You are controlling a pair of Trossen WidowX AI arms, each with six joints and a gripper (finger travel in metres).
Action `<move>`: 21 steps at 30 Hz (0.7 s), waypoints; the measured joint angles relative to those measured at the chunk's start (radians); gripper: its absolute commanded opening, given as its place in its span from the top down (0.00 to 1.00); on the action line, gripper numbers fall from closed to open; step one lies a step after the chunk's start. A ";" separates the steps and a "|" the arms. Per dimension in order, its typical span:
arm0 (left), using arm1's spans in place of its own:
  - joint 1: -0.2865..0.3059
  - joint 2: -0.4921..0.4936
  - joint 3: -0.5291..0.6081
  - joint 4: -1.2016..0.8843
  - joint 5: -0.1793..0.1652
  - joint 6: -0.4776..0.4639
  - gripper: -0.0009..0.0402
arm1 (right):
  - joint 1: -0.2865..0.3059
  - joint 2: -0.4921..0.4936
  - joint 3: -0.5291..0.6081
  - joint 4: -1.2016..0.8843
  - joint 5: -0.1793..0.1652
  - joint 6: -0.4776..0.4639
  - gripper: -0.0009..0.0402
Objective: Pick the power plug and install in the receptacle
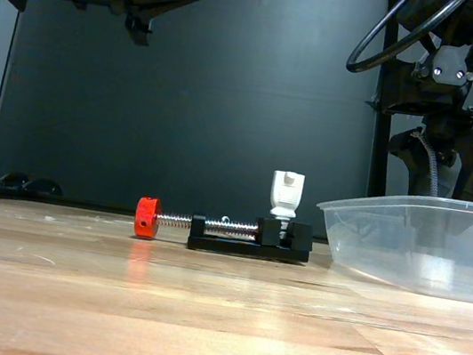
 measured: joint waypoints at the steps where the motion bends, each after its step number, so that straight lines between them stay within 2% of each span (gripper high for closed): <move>1: 0.000 0.000 0.000 0.000 0.000 0.000 0.98 | 0.000 0.000 -0.001 0.000 0.000 0.000 0.34; 11: 0.000 0.000 0.000 0.000 0.000 0.000 0.98 | 0.000 0.000 -0.007 0.001 0.001 0.000 0.34; 21: 0.000 0.000 0.000 0.000 0.000 0.000 0.98 | 0.000 0.000 -0.013 0.020 0.008 0.000 0.47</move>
